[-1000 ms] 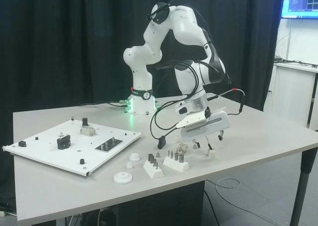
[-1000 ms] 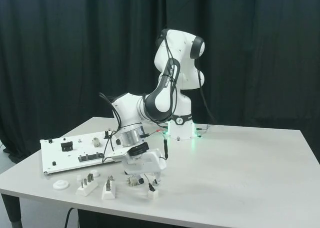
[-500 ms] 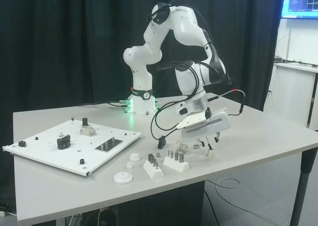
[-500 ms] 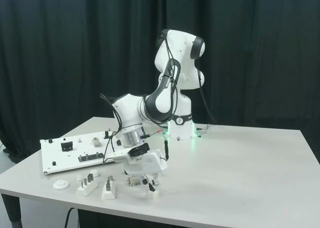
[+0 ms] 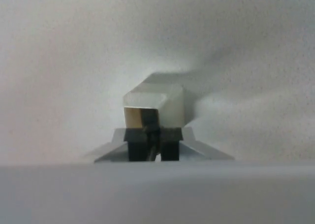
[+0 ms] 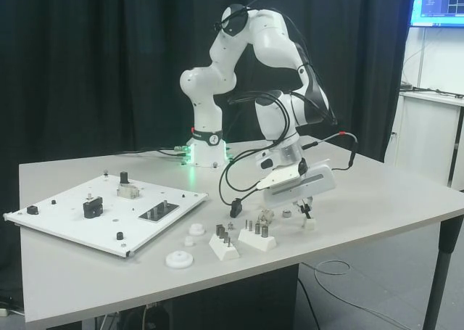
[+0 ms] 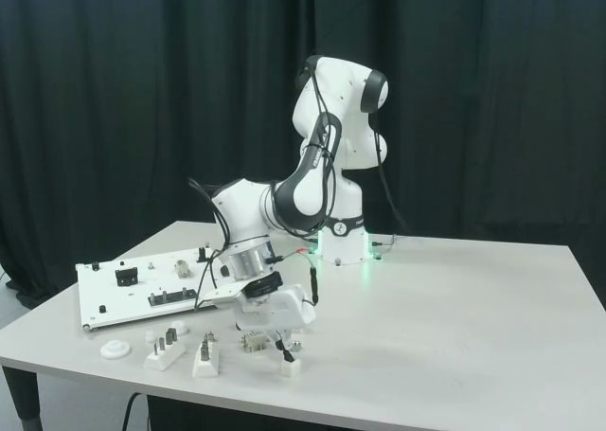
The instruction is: Pick USB.
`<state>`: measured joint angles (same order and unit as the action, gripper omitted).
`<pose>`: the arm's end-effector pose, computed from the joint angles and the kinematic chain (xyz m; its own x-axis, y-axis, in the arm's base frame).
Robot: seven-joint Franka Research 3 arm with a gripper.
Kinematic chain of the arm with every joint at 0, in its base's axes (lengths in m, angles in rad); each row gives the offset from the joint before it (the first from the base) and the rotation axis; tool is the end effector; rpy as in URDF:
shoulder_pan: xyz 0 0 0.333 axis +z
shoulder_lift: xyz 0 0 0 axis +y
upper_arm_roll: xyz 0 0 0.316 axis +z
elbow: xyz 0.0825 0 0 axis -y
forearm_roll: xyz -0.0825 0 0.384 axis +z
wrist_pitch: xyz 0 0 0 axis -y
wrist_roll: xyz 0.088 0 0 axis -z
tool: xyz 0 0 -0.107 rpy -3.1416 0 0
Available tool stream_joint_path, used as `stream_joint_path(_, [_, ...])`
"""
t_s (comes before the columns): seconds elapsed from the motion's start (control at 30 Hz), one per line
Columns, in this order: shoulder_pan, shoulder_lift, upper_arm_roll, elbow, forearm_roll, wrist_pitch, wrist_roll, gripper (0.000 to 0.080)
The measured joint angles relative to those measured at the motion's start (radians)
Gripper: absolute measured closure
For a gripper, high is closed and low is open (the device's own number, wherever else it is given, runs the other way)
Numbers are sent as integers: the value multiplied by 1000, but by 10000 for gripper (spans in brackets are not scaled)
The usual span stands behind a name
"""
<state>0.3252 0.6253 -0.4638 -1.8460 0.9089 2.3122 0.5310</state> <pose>0.6360 -0.0558 0.2096 0.3360 -0.8976 -0.2852 -0.9333 -0.2764 -0.2295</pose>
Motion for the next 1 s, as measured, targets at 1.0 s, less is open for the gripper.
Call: stream_joint_path(1.0, [2, -17, -54, 58, -14, -108, -1, 756])
